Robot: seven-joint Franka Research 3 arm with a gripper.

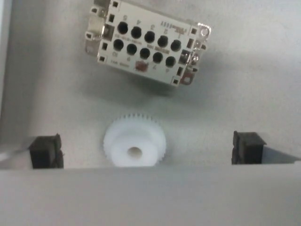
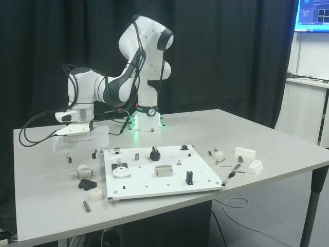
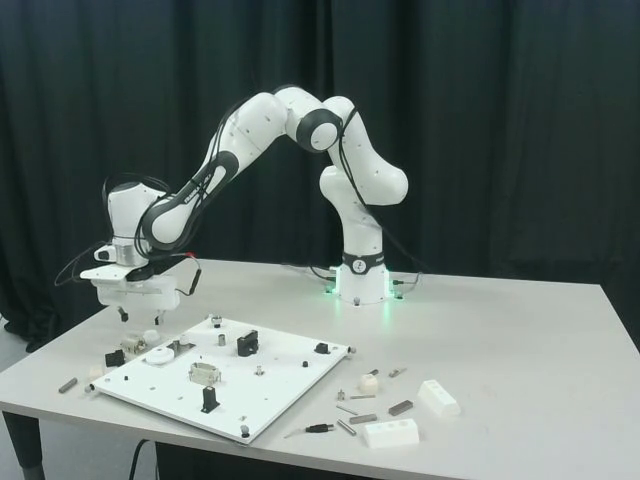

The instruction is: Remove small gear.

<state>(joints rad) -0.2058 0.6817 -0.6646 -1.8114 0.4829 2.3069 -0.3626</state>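
Note:
In the wrist view a small white gear [image 1: 134, 141] with a centre hole lies flat on the grey table, directly under my gripper [image 1: 146, 149]. The gripper is open. Its black fingertips [image 1: 45, 151] stand wide apart on either side of the gear, and neither touches it. In both room views the gripper [image 2: 81, 156] [image 3: 140, 318] hangs a little above the table, just off the left edge of the white board [image 2: 164, 188].
A white multi-pin connector [image 1: 146, 44] lies on the table just beyond the gear. The board [image 3: 280, 395] carries another white gear [image 2: 121, 171], a black block [image 2: 154, 153] and small fixtures. Loose parts [image 2: 95, 193] lie on the table around it.

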